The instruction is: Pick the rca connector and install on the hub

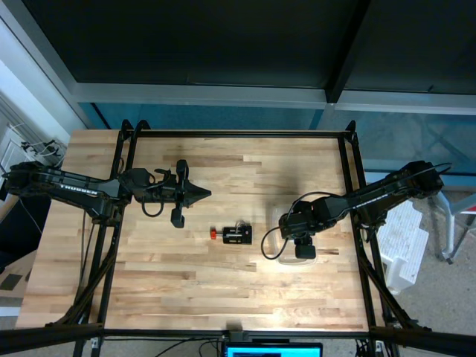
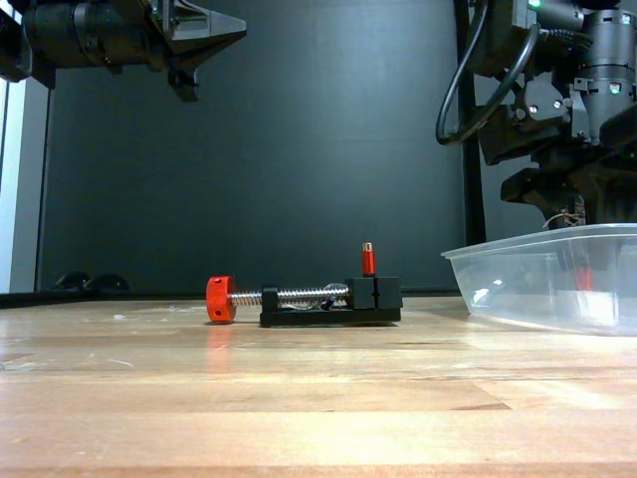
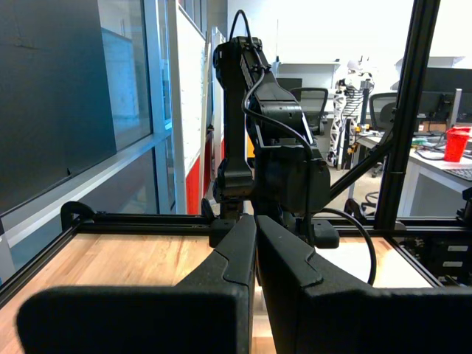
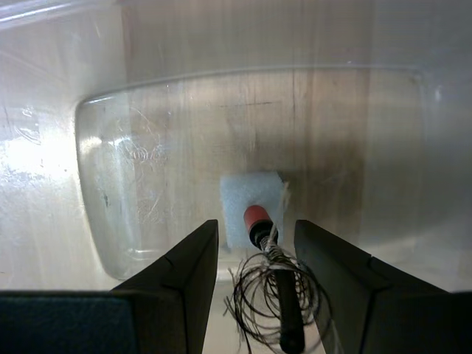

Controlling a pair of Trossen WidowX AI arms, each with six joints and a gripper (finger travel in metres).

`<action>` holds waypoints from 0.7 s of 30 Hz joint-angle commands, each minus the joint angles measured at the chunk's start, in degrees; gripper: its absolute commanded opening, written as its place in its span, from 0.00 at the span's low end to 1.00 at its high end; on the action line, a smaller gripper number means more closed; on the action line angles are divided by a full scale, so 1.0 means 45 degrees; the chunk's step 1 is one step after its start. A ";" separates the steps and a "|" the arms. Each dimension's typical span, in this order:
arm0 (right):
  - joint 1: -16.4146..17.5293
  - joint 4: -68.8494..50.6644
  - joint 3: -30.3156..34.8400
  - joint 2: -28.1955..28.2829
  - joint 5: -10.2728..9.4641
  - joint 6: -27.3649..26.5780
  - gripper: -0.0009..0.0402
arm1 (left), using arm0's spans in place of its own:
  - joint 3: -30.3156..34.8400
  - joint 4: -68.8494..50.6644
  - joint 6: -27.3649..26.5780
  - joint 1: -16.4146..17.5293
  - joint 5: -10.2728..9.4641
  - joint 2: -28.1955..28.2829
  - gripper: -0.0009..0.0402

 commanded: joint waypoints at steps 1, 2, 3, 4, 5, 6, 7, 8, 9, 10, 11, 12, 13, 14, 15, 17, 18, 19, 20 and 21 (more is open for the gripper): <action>0.0049 0.0233 -0.0141 0.0010 0.0005 0.0015 0.35 | 0.0000 0.0005 0.0005 0.0000 0.0005 0.0000 0.02; 0.0058 0.0272 -0.0165 0.0010 0.0005 0.0015 0.34 | 0.0000 0.0000 0.0005 0.0000 0.0005 0.0000 0.02; 0.0058 0.0311 -0.0189 0.0010 0.0010 0.0019 0.33 | 0.0000 0.0005 0.0005 0.0005 0.0005 0.0000 0.02; 0.0058 0.0340 -0.0204 0.0010 0.0019 0.0019 0.33 | 0.0000 0.0005 0.0000 0.0000 0.0005 0.0000 0.02; 0.0058 0.0359 -0.0223 0.0010 0.0024 0.0015 0.32 | 0.0000 0.0000 0.0000 0.0000 0.0005 0.0005 0.02; 0.0058 0.0374 -0.0243 0.0010 0.0039 0.0015 0.32 | 0.0000 0.0000 0.0005 0.0000 0.0005 0.0000 0.02; 0.0058 0.0408 -0.0267 0.0010 0.0044 0.0015 0.31 | 0.0000 0.0000 0.0005 0.0005 0.0005 0.0005 0.02; 0.0058 0.0423 -0.0282 0.0010 0.0058 0.0015 0.30 | 0.0000 0.0005 0.0005 0.0000 0.0005 0.0000 0.02; 0.0063 0.0418 -0.0287 0.0010 0.0112 0.0010 0.29 | 0.0000 0.0005 0.0000 0.0000 0.0005 0.0005 0.02; 0.0063 0.0423 -0.0287 0.0010 0.0131 0.0010 0.28 | 0.0000 0.0005 0.0005 0.0000 0.0005 0.0000 0.02; 0.0068 0.0423 -0.0287 0.0010 0.0131 0.0010 0.27 | 0.0000 0.0005 0.0005 0.0005 0.0005 0.0000 0.02; 0.0073 0.0423 -0.0287 0.0010 0.0131 0.0005 0.26 | 0.0000 0.0005 0.0000 0.0000 0.0005 0.0000 0.02; 0.0073 0.0418 -0.0287 0.0010 0.0131 0.0000 0.25 | 0.0000 0.0005 0.0005 0.0000 0.0005 0.0000 0.02; 0.0073 0.0413 -0.0287 0.0010 0.0126 -0.0015 0.23 | 0.0000 0.0005 0.0000 0.0000 0.0005 0.0000 0.02; 0.0078 0.0413 -0.0287 0.0010 0.0126 -0.0039 0.22 | 0.0000 0.0005 0.0005 0.0000 0.0005 0.0000 0.02; 0.0078 0.0413 -0.0287 0.0010 0.0126 -0.0034 0.19 | 0.0000 0.0000 0.0005 0.0000 0.0005 0.0005 0.02; 0.0083 0.0418 -0.0287 0.0010 0.0126 -0.0034 0.17 | 0.0000 0.0005 0.0005 0.0005 0.0005 0.0000 0.02; 0.0083 0.0413 -0.0287 0.0010 0.0126 -0.0034 0.15 | 0.0000 0.0005 0.0005 0.0005 0.0005 0.0000 0.02; 0.0083 0.0413 -0.0287 0.0010 0.0126 -0.0034 0.14 | 0.0000 0.0005 0.0000 0.0000 0.0005 0.0000 0.02; 0.0083 0.0418 -0.0287 0.0010 0.0126 -0.0034 0.12 | 0.0000 0.0005 0.0005 0.0000 0.0005 0.0000 0.02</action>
